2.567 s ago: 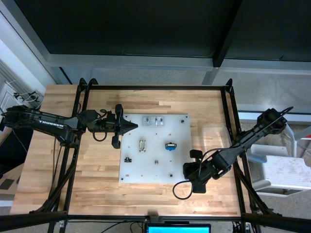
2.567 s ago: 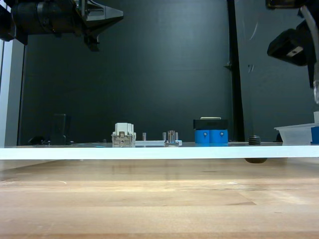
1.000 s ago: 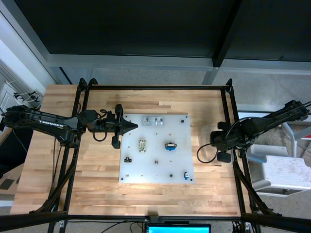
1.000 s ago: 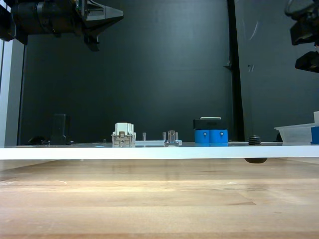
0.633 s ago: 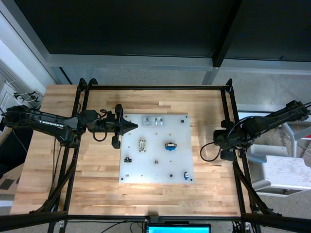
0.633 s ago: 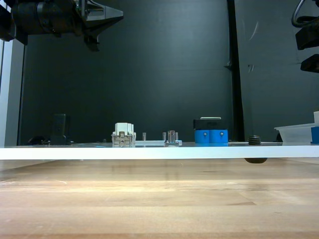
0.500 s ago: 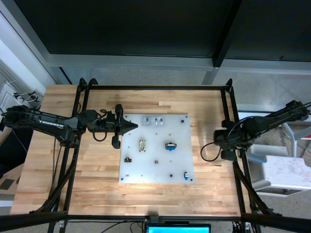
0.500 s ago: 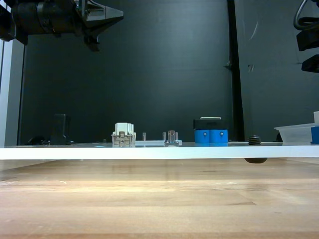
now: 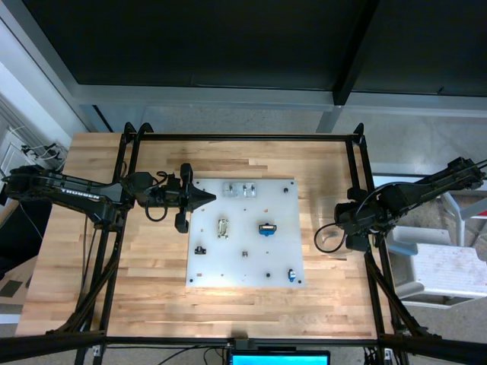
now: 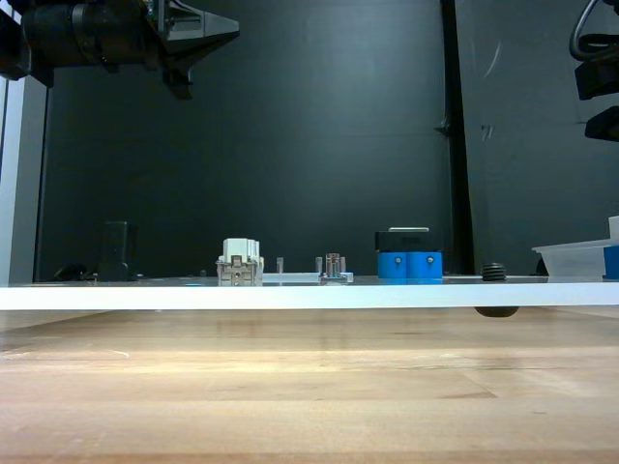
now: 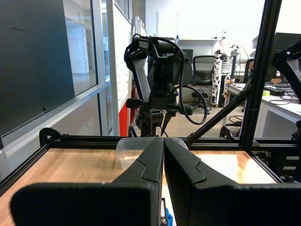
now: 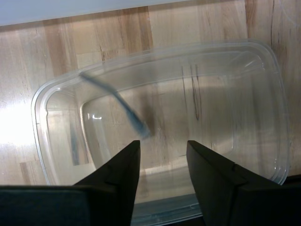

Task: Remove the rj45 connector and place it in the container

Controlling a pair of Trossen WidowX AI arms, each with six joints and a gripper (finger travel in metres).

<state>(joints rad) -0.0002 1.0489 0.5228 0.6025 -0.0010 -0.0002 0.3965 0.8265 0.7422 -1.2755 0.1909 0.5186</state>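
Wooden worktop (image 9: 152, 258) carrying white board (image 9: 243, 262) | left gripper (image 11: 163, 143) at board's left edge, fingers together | right gripper (image 12: 162, 146) over container (image 12: 225, 108), fingers apart | rj45 connector (image 12: 141, 128), blurred, over container's floor

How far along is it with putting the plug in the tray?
Almost finished. The plug is off the white board and shows, blurred, within the tray. The right gripper hangs open over it, empty; the left gripper sits shut beside the board. Probably only pulling back remains.
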